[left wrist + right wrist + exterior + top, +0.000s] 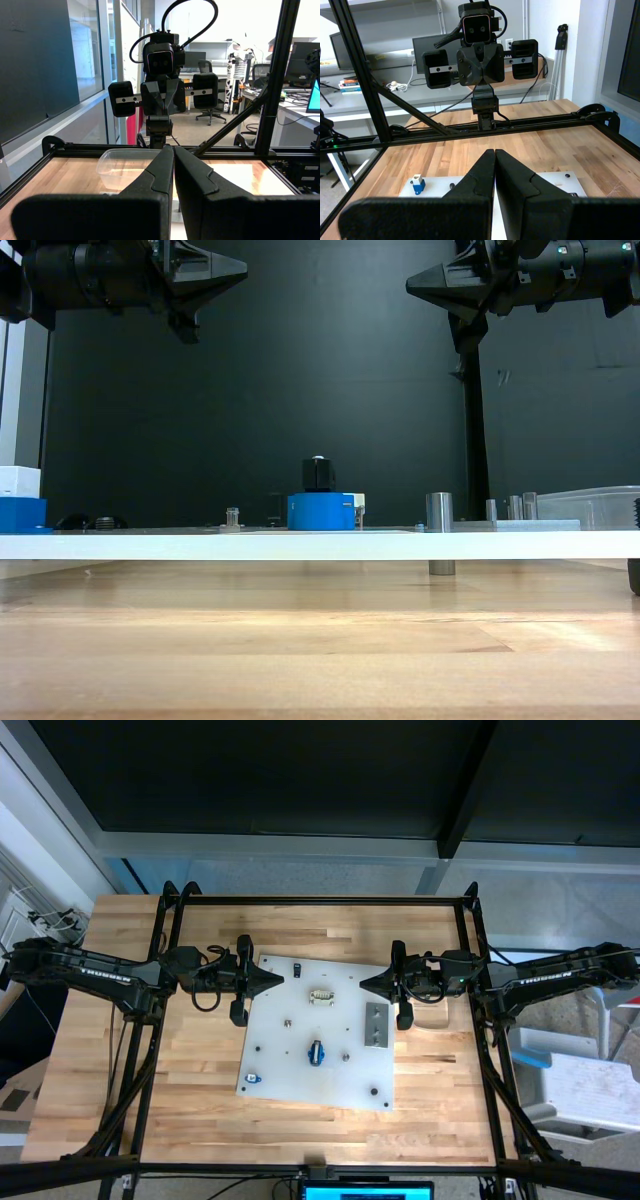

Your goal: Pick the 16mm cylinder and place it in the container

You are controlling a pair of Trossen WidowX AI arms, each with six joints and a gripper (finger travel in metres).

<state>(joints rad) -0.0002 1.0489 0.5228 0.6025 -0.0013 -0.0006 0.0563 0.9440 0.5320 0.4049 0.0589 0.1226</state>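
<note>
We show the task board (300, 1065) flat, with the left gripper (275, 978) and right gripper (365, 983) parked high above its side edges, jaws pressed together and empty. The container (112, 170) sits just off the board's right side, likely to keep the carry short. The 16mm cylinder (345, 1057) stands upright mid-board, untouched.
</note>
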